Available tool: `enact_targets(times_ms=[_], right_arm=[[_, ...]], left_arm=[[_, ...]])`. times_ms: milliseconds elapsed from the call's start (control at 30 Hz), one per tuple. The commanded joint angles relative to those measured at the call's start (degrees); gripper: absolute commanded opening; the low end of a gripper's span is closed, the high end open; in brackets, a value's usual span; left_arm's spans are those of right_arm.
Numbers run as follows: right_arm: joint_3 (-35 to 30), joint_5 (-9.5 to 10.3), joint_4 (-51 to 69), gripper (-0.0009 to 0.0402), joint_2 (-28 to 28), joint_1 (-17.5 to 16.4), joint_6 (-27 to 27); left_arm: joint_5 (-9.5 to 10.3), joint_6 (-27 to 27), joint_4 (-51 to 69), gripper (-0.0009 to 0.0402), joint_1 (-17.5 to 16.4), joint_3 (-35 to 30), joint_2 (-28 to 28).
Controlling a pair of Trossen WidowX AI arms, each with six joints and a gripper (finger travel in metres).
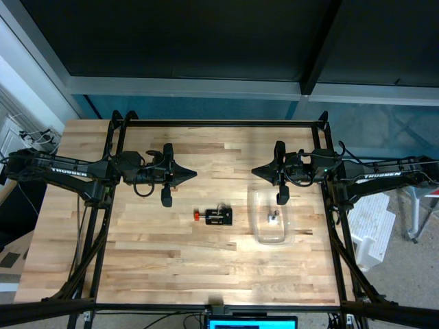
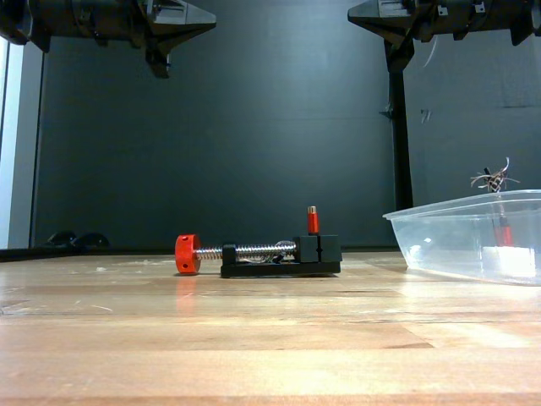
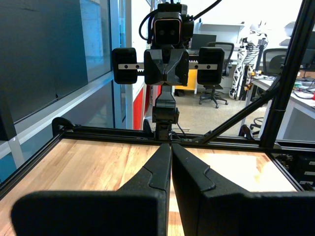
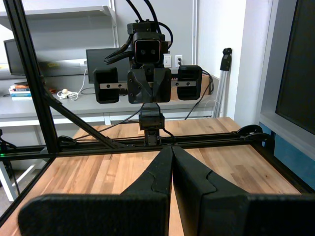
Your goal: Pick the rca connector and install on the hub
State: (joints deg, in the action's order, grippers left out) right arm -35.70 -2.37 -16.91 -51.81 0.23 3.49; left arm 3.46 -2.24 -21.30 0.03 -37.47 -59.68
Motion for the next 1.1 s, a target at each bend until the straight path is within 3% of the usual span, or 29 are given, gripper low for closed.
enact_targets(times_ms=[33, 633, 800, 1100], right_arm=[[0.0, -1.05, -0.1, 0.0, 0.0, 0.0, 0.6], [0.0, -1.05, -0.1, 0.0, 0.0, 0.0, 0.5], [0.0, -1.05, 0.2, 0.0, 0.0, 0.0, 4.0], [-5.7, -0.85, 17.0, 0.0, 0.0, -0.5, 5.0]], left_arm=[[0.0, 0.0, 0.0, 0.0, 0.0, 0.0, 0.0], [0.0, 0.0, 0.0, 0.0, 0.0, 0.0, 0.0], [0.0, 0.0, 0.0, 0.0, 0.0, 0.0, 0.0], [0.0, 0.0, 0.0, 0.0, 0.0, 0.0, 0.0]])
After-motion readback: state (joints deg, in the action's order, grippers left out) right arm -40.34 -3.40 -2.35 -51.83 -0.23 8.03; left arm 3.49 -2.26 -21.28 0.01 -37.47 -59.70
